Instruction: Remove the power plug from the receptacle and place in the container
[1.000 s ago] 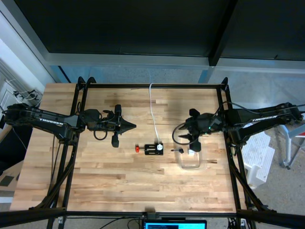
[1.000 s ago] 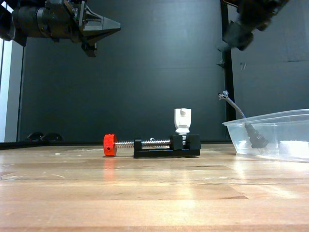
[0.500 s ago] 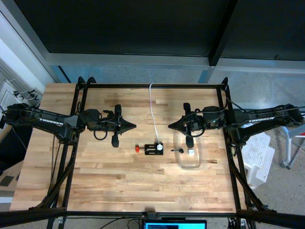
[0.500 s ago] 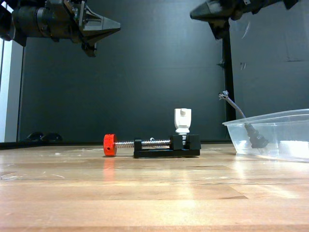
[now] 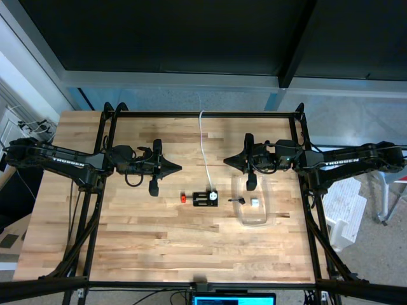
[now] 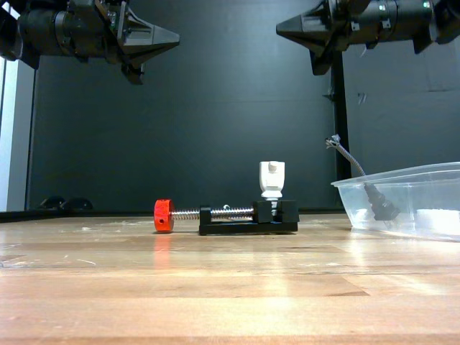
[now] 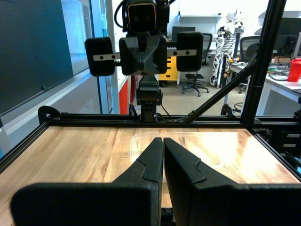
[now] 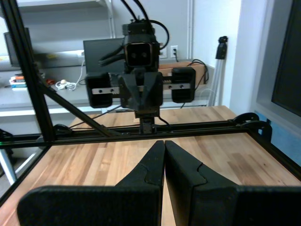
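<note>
Our left hand [image 5: 178, 168] hovers high over the counter [image 5: 127, 241], fingers pressed together, empty. The receptacle [image 5: 213, 197] stands in its clamp [image 5: 200, 199] with nothing plugged in. Our right hand [image 5: 227, 162], likewise closed and empty, hangs above. The power plug [image 5: 236, 200] lies inside the container [image 5: 262, 219]. We judge the task finished.

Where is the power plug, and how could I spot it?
On the wooden table, find the clear tray on the right arm's side; the shut right pincer hovers high beside it, the shut left pincer high across the table. Two small things lie in the tray. The power plug is the black one with a wire tail, not the white cube.
</note>
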Available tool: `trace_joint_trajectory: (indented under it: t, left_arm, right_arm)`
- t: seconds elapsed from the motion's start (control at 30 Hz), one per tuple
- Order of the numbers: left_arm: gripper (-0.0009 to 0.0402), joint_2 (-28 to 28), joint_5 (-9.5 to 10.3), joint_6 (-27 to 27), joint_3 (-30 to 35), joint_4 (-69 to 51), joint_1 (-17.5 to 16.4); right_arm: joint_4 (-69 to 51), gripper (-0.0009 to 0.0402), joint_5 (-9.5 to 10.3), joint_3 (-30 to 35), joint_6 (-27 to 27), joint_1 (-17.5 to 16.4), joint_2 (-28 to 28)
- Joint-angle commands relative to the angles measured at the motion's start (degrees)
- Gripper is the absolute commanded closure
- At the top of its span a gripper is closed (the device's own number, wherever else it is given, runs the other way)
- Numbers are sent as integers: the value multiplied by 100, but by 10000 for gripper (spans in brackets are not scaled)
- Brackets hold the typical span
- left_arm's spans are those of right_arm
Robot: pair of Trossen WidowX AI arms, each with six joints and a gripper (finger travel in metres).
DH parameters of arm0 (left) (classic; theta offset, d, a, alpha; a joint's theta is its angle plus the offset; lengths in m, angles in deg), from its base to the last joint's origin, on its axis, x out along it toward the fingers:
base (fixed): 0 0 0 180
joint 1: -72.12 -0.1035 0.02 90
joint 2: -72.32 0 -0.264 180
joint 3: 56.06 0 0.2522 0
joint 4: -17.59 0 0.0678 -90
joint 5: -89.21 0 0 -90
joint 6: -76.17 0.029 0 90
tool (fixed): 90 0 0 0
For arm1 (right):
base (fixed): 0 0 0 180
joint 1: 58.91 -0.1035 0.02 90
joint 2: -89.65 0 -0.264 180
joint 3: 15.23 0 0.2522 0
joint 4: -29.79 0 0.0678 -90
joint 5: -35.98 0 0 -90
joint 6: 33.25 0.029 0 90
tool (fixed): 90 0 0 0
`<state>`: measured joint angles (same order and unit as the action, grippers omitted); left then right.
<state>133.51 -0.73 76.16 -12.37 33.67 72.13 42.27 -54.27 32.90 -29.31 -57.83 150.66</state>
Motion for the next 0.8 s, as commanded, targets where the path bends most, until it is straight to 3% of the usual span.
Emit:
trace_joint_trajectory:
  t: [0.03,0.8]
  left_arm:
    - [393,2,-2,0,2,2,0]
    - [393,2,-2,0,2,2,-2]
  right_arm:
    - [225,393,-22,-131,7,-9,4]
    - [557,393,-61,-417,-118,-11,17]
